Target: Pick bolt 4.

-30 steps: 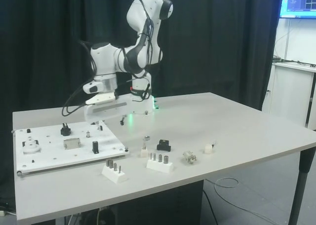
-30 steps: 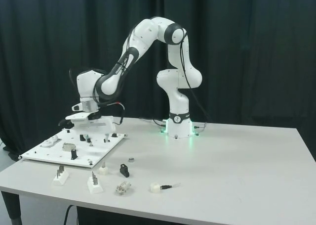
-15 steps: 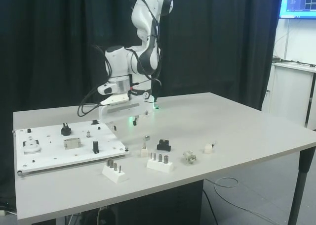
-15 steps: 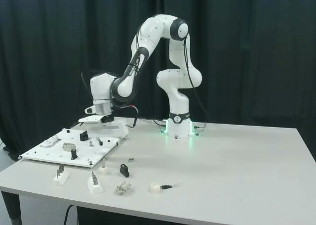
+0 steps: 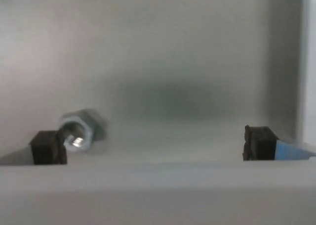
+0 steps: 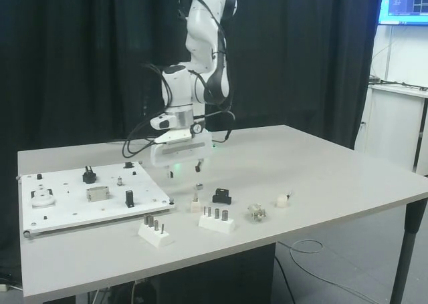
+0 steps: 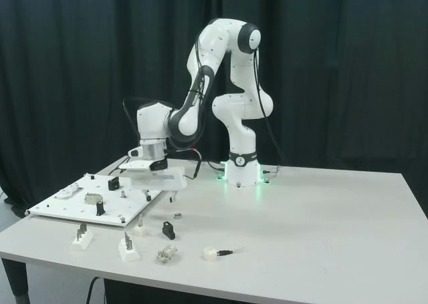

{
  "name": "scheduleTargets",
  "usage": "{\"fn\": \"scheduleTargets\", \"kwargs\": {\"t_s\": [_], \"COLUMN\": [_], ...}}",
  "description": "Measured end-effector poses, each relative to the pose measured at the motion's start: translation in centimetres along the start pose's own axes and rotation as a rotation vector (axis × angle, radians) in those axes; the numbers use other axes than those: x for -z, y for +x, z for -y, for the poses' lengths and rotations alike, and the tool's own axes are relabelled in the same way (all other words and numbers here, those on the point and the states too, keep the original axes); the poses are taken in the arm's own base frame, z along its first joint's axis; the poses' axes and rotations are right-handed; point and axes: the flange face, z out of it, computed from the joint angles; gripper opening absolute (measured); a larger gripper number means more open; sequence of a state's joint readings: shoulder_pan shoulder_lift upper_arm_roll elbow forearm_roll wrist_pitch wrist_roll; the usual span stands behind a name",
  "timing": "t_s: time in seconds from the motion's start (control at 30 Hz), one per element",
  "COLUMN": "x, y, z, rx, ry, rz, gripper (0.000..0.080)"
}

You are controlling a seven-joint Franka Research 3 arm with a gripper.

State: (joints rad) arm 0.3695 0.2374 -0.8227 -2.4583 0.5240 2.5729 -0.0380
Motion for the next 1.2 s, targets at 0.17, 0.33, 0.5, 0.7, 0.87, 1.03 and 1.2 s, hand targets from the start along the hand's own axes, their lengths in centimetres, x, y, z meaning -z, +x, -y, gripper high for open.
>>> {"fn": "scheduleTargets", "kwargs": {"t_s": [0.17, 0.33, 0.5, 0.7, 0.87, 1.03, 1.2], "x": [-0.3, -0.8, -1.5, -2.4, -3.0, -3.6, -4.2], "y": [-0.7, -1.4, -2.2, -2.6, -3.0, -3.5, -3.9], "z": [1.3, 2.2, 2.6, 2.8, 3.0, 3.3, 3.6], "rx": [-0.003, -0.009, -0.013, -0.027, -0.042, -0.046, -0.05], "ry": [-0.006, -0.015, -0.031, -0.055, -0.075, -0.088, -0.099], "rz": [-0.007, -0.006, 0.001, 0.007, 0.0, -0.003, 0.001], "gripper": [0.08, 0.08, 0.08, 0.08, 0.08, 0.08, 0.08]}}
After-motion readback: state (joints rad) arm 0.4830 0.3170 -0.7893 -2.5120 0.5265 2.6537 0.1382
